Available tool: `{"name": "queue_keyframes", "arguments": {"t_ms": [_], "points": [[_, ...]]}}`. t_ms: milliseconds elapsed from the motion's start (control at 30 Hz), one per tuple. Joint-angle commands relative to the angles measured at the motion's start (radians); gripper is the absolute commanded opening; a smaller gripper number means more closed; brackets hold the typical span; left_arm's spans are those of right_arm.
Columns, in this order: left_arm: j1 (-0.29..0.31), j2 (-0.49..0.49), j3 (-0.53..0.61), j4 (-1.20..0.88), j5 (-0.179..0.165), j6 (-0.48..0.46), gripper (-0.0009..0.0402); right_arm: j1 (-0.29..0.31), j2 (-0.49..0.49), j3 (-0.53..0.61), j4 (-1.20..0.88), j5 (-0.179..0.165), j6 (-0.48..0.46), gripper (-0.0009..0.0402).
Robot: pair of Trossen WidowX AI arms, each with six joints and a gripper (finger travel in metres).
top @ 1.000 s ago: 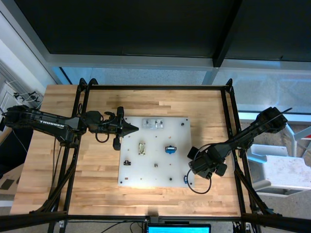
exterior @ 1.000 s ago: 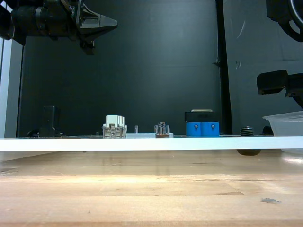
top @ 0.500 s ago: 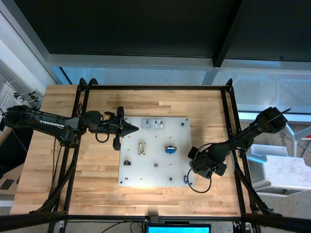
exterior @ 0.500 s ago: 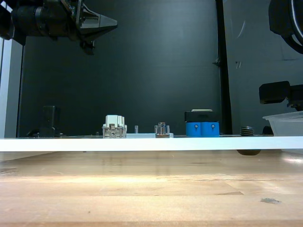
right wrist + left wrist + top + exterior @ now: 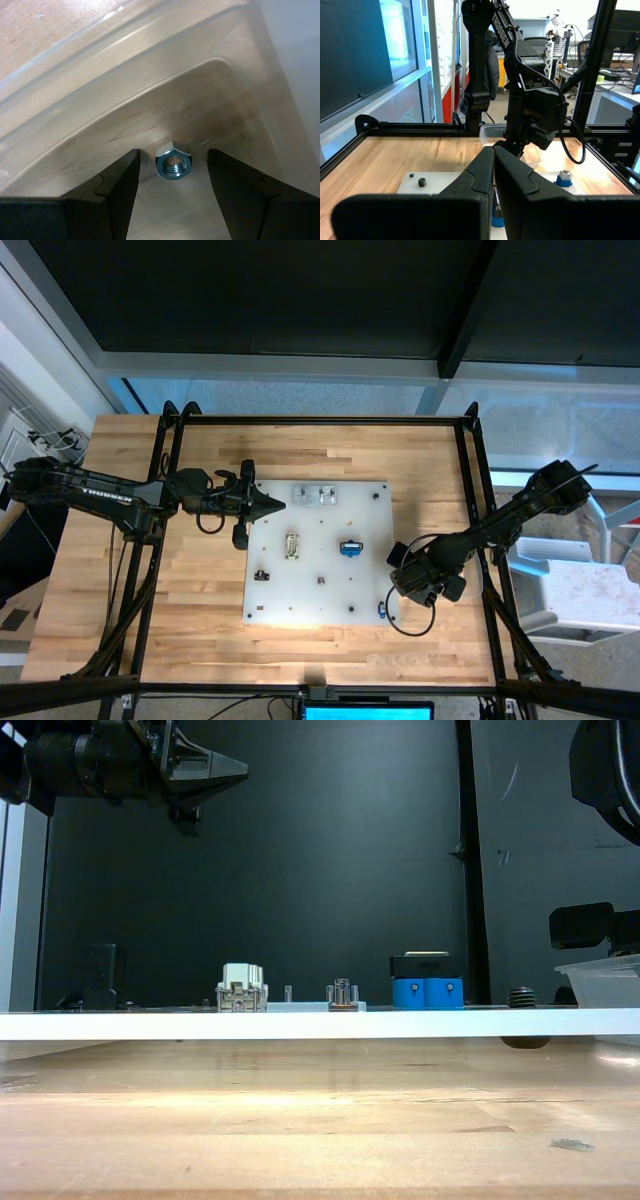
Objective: Pick the M12 fastener and fasten on the M12 threads
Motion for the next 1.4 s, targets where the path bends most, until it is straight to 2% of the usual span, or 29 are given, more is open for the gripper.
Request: {"name": "queue_keyframes", "arguments": {"t_ms": [33,467,1033,1400], "points": [[0.000,0.000,0.000,0.000,0.000,0.000,0.0000,0.000,0.001,-0.002,0.003,0.000,0.001,0.0180],[0.000,0.000,0.000,0.000,0.000,0.000,0.0000,-0.002,0.000,-0.001,0.008,-0.010,0.001,0.0098],[0.000,0.000,0.000,0.000,0.000,0.000,0.0000,-0.002,-0.019,0.010,-0.007,-0.008,0.001,0.0039],[0.000,0.000,0.000,0.000,0.000,0.000,0.0000,-0.002,-0.074,0.172,-0.241,-0.008,-0.008,0.0029]]}}
